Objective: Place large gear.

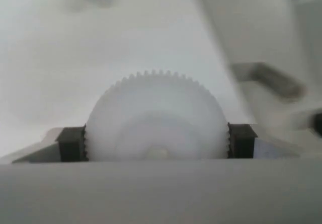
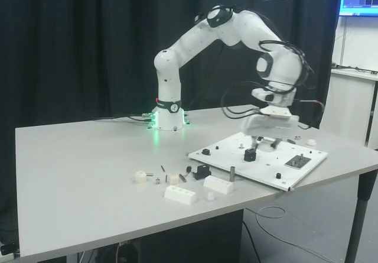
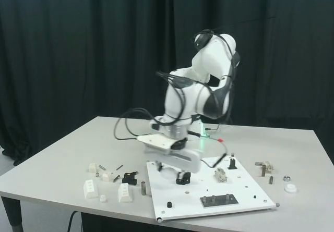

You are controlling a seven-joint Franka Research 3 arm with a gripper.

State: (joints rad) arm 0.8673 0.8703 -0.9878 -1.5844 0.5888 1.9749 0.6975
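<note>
Wrist view shows the large gear [image 1: 157,116], white and toothed around its rim, held between the two black ribbed fingertips [image 1: 71,143] of the gripper [image 1: 157,144], the jaws closed narrowly against its opposite edges so that the teeth press into the pads. Below the gear lies the white assembly board [image 1: 60,58], with a small black hole or peg showing on it and a raised grey bracket off to one side. In the first room view the gripper [image 2: 267,138] hangs just above the white board [image 2: 307,169], which lies tilted across the near right part of the grey table [image 2: 71,168]; the gear itself cannot be made out there. On the board stand several small black parts, one of them a black block [image 2: 250,154] just beside the gripper, and a grey plate [image 2: 297,161] with upright pins. Beside the board, on the bare table, lie loose white blocks [image 2: 180,194], a small white cube [image 2: 140,177] and a few short dark pins. In the second room view the white arm [image 3: 206,81] folds down over the board [image 3: 250,182], its wrist low above the board's far corner, and a green light glows at its base [image 3: 202,141].
</note>
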